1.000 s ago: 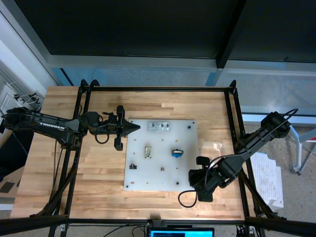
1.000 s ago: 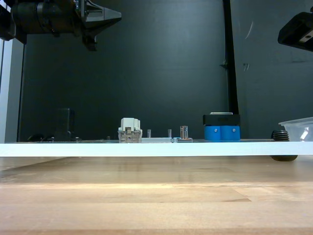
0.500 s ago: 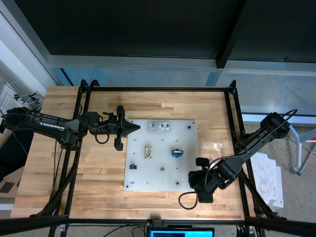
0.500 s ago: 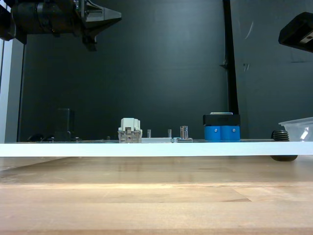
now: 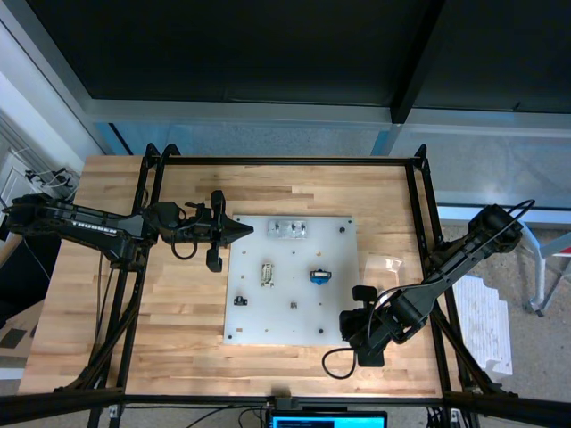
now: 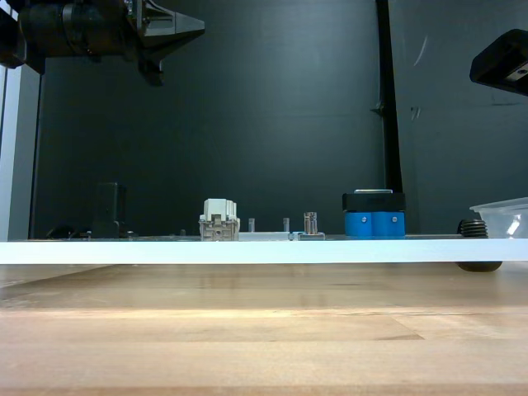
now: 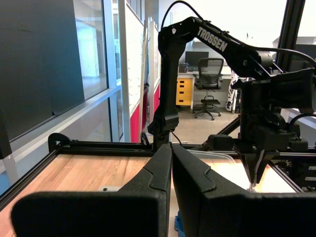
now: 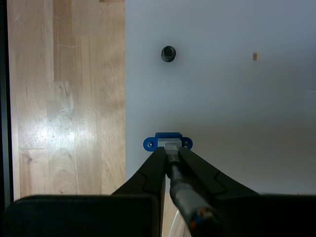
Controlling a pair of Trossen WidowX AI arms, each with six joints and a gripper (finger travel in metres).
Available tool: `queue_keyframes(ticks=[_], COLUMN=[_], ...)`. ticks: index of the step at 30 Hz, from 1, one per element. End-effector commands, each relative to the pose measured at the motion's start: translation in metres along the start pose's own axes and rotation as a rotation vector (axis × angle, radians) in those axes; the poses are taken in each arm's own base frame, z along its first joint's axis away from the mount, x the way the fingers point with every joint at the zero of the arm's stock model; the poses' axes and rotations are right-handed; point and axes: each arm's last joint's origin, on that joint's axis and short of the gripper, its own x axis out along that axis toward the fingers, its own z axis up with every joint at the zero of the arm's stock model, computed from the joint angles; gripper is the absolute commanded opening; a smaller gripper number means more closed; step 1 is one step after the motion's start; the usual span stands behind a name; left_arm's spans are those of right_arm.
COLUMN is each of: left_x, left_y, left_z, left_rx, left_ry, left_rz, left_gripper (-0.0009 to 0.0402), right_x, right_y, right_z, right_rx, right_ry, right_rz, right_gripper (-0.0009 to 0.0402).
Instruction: Pick the RJ45 connector and install on taskboard
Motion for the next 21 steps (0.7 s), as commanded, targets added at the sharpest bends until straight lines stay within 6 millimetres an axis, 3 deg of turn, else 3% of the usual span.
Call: queue_keyframes(ticks=[1,21], left_x=[0.0,0.0], left_y=[0.0,0.0], left_z=[0.0,0.0], left_rx=[0.0,0.0], left_ry=[0.0,0.0], left_rz=[0.0,0.0], left_gripper=[0.0,0.0], right_x=[0.001,0.012], right_y=[0.0,0.0], right_z=[0.0,-0.005], right_rx=[0.0,-0.005], right_ry=[0.002,0.009], right_rz=[-0.003,-0.008], right_gripper=[0.0,0.0])
